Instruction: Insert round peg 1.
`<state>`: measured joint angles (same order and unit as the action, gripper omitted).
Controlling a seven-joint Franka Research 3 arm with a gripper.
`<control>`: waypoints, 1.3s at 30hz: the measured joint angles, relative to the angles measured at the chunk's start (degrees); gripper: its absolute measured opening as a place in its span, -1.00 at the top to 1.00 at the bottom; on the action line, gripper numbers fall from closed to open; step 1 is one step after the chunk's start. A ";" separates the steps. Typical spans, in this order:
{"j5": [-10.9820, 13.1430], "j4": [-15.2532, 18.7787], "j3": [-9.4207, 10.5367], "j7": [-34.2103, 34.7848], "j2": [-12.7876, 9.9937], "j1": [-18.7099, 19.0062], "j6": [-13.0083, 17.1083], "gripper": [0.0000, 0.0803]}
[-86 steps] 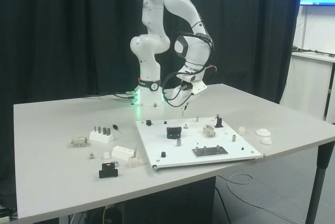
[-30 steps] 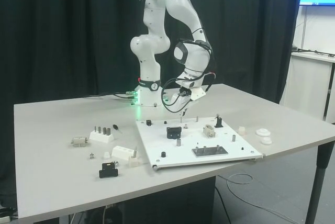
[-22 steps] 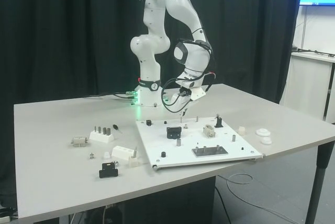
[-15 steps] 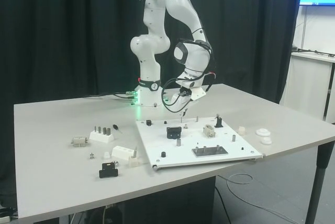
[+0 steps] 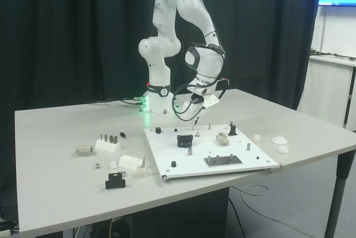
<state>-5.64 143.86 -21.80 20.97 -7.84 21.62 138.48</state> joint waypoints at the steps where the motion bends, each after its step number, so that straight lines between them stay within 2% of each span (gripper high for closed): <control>1: 0.01 0.01 0.03 0.02 -0.17 0.00 0.19 0.93; 12: 0.03 0.05 0.24 0.19 -1.45 -0.03 1.39 0.93; 13: 0.03 0.05 0.24 0.19 -1.45 -0.04 1.45 0.39; 20: 0.02 -0.50 0.24 0.19 -1.32 -0.10 1.49 0.39; 21: 0.02 -0.60 0.24 0.19 -1.25 -0.11 1.49 -0.38; 22: 0.02 -0.70 0.24 0.19 -1.16 -0.12 1.49 -0.38; 23: 0.02 -0.78 0.24 0.19 -1.05 -0.13 1.49 -0.87; 28: -0.08 -1.00 0.24 0.19 -0.17 -0.20 1.34 -0.87; 29: -0.10 -1.03 0.24 0.19 0.02 -0.22 1.28 -0.96; 39: -0.73 -1.53 0.18 0.19 1.58 -0.39 0.05 -0.99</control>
